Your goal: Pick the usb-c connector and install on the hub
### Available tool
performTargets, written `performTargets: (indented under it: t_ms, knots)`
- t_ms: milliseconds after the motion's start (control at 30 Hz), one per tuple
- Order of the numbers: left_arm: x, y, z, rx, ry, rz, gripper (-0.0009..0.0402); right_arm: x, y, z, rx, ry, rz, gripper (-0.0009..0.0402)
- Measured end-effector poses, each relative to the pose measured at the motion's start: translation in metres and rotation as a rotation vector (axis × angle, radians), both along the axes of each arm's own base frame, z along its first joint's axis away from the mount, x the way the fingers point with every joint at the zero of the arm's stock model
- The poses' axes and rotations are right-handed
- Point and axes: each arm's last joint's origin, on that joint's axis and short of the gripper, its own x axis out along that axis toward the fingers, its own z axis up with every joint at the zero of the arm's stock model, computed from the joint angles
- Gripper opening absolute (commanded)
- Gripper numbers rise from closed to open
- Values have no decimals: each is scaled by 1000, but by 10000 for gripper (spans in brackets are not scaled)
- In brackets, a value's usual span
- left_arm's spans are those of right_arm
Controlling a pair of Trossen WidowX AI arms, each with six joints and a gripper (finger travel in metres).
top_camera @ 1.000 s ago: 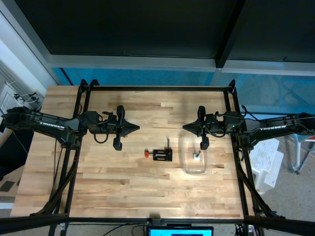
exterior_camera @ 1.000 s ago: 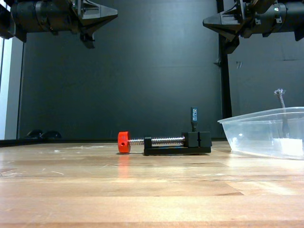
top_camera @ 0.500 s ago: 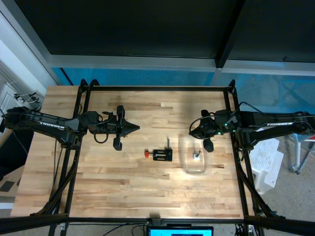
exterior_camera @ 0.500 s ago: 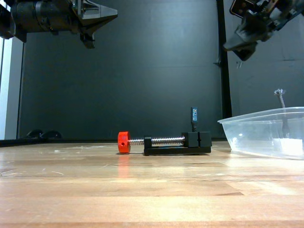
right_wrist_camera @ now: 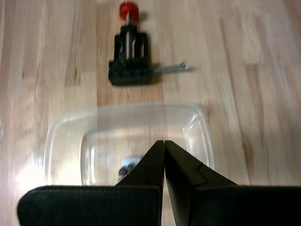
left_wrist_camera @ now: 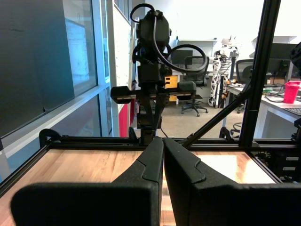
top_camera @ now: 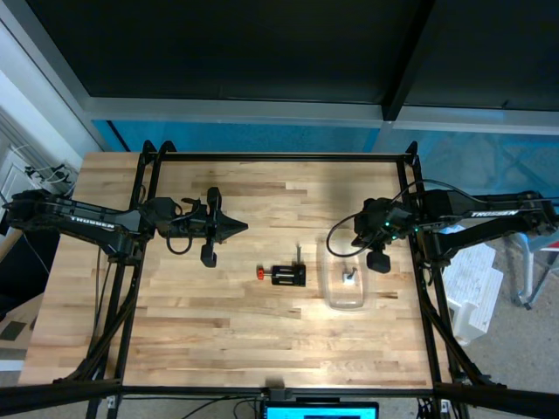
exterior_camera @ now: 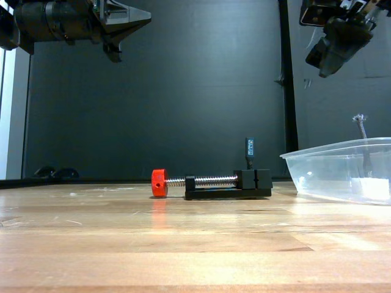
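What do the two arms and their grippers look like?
Both arms are matte black with white TROSSEN lettering and looping black cables. The left gripper, above the table's left side, and the right gripper, near the clear tray, have black wedge-shaped fingers tapering to a point.

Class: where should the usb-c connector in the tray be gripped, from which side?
Likely the dark body of the usb-c connector, from above: walls of the clear tray block level approaches. Right gripper, shut, hangs above the tray; left gripper, shut, parked high, left.
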Motion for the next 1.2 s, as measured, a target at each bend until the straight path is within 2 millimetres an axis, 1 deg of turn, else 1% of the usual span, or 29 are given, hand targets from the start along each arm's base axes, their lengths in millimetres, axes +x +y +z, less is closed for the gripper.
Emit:
performTargets:
  t_ms: [267, 333, 433, 567, 867, 1033, 1200]
  knots:
    - [0, 0, 0, 0, 0, 0, 0, 0, 14, -10, -12, 124, 78, 1]
    - [0, 0, 0, 0, 0, 0, 0, 0, 17, -13, -16, 152, 93, 8]
    - [0, 0, 0, 0, 0, 0, 0, 0, 21, -16, -22, 190, 112, 34]
    - [0, 0, 0, 0, 0, 0, 0, 3, 24, -21, -24, 243, 111, 81]
    - [0, 0, 0, 0, 0, 0, 0, 16, 32, -39, -31, 354, 108, 182]
    - [0, 0, 0, 0, 0, 0, 0, 22, 35, -47, -39, 395, 117, 220]
    - [0, 0, 0, 0, 0, 0, 0, 26, 38, -51, -49, 413, 116, 238]
